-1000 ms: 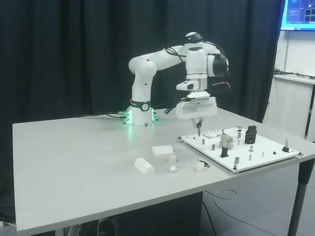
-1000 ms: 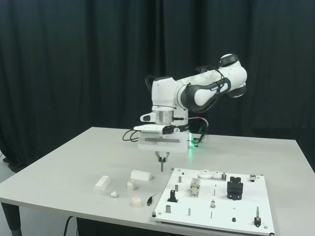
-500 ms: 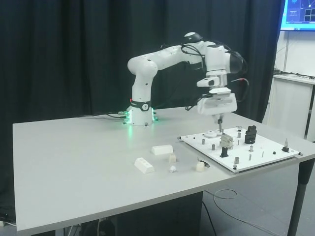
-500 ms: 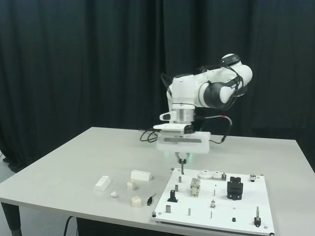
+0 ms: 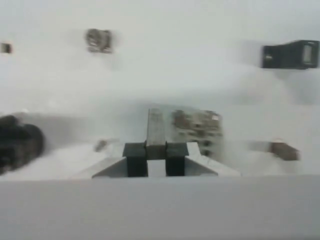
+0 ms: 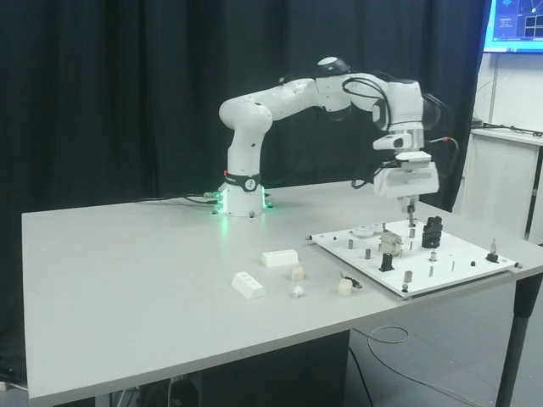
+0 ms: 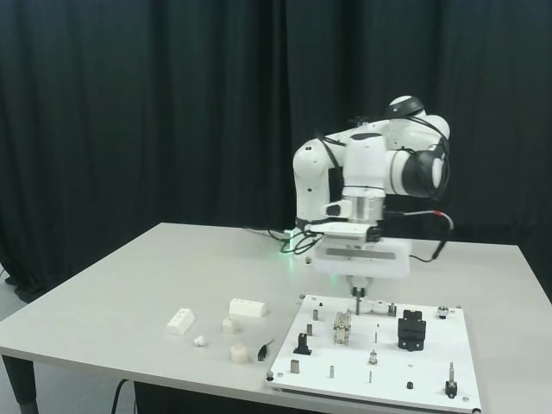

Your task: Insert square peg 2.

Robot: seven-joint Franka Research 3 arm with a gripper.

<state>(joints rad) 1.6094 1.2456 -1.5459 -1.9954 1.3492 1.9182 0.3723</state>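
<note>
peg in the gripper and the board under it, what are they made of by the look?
Square peg: looks like metal, grey with a dull sheen and straight flat faces, held between the black fingers of the gripper. Board: white, flat and matte with crisp edges, probably painted metal or plastic; the look alone does not settle which.

A grey worktop (image 6: 127, 263) carries the arm's base (image 6: 241, 197), bolted at the far side, lit green at its foot. Toward the front edge lies a white board (image 7: 392, 366) studded with small fittings. Beside the board, well apart from the base, two white blocks (image 6: 249, 285) (image 6: 279, 258) and three small pale pieces (image 6: 297, 273) (image 6: 298, 292) (image 6: 344, 288) rest directly on the worktop
</note>
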